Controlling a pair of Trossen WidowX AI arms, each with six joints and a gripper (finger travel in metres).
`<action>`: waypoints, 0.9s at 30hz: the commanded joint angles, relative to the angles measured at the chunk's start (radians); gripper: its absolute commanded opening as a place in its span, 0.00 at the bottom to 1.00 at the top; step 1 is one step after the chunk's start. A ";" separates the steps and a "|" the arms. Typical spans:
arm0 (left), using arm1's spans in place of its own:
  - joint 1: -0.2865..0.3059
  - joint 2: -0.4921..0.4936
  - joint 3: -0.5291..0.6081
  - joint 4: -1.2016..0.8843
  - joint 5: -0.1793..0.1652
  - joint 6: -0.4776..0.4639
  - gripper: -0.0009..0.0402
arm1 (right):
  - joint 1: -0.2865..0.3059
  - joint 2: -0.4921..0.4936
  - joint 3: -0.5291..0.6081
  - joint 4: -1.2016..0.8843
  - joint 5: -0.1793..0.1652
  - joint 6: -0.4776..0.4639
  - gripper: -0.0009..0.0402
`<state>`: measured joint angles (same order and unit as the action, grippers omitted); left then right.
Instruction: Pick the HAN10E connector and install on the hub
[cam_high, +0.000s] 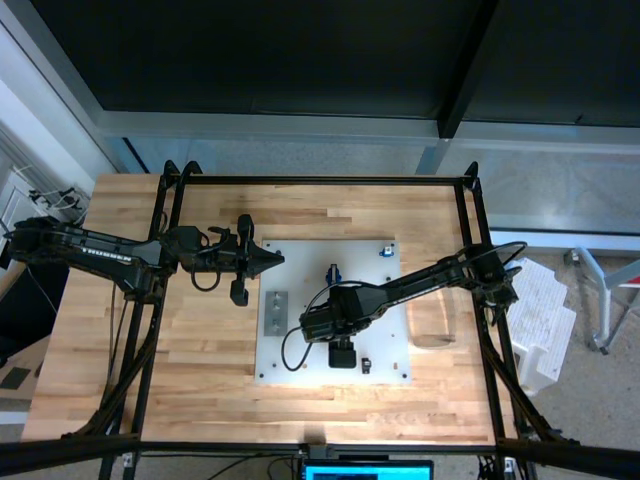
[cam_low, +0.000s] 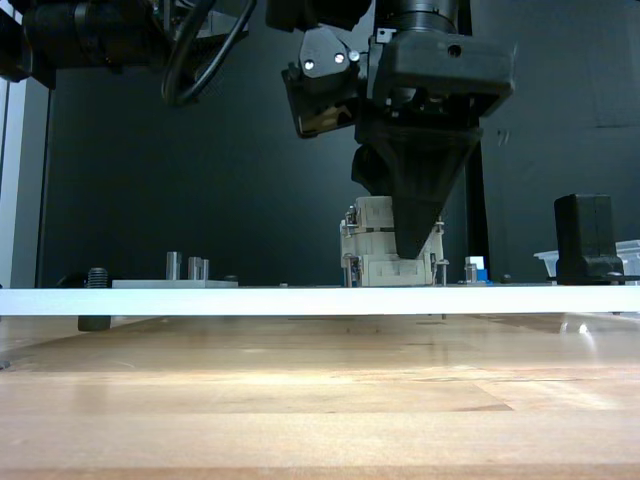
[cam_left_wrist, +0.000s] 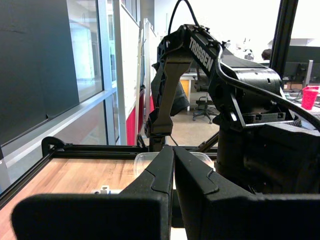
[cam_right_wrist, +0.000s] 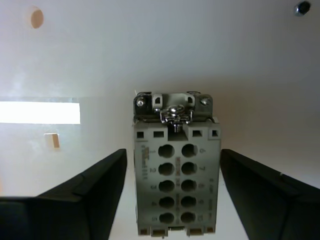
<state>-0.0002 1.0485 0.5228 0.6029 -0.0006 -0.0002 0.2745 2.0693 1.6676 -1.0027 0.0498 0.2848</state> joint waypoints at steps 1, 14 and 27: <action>0.000 0.000 0.000 0.000 0.000 0.000 0.02 | 0.000 -0.037 0.003 -0.004 0.003 -0.002 0.72; 0.000 0.000 0.000 0.000 0.000 0.000 0.02 | 0.000 -0.283 -0.156 0.049 0.007 -0.006 0.74; 0.000 0.000 0.000 0.000 0.000 0.000 0.02 | 0.000 -0.481 -0.335 0.181 0.007 -0.011 0.63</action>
<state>-0.0002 1.0489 0.5228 0.6029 -0.0010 0.0002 0.2745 1.5993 1.3388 -0.8356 0.0570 0.2771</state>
